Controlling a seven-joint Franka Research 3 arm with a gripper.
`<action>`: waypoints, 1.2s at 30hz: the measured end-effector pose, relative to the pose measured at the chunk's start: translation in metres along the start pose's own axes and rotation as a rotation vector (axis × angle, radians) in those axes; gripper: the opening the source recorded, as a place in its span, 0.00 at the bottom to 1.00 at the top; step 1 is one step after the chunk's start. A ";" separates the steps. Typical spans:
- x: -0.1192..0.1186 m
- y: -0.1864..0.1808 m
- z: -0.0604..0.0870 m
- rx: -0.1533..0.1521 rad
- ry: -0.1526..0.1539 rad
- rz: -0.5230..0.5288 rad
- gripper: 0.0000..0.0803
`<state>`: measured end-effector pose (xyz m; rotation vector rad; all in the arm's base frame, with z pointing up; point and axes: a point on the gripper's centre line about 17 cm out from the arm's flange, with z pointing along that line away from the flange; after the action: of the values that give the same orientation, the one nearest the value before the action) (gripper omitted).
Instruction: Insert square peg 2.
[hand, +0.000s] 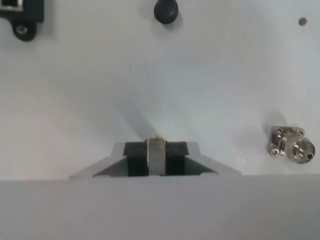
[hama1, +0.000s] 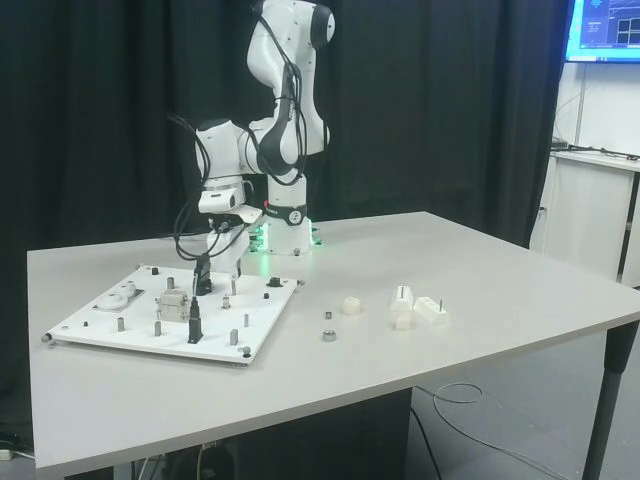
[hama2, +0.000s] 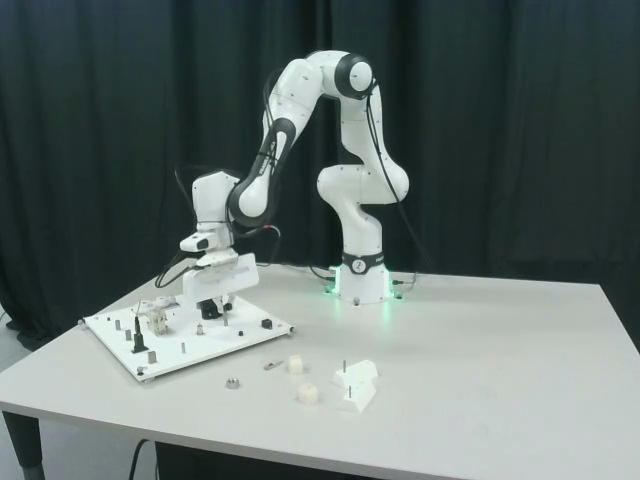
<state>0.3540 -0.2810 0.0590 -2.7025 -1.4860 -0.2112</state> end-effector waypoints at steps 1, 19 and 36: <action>0.000 0.000 0.000 -0.001 0.002 0.006 0.09; -0.002 0.000 0.000 -0.020 0.036 0.087 0.09; -0.002 -0.001 0.002 -0.023 0.040 0.073 0.09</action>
<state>0.3526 -0.2814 0.0564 -2.7474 -1.3798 -0.2783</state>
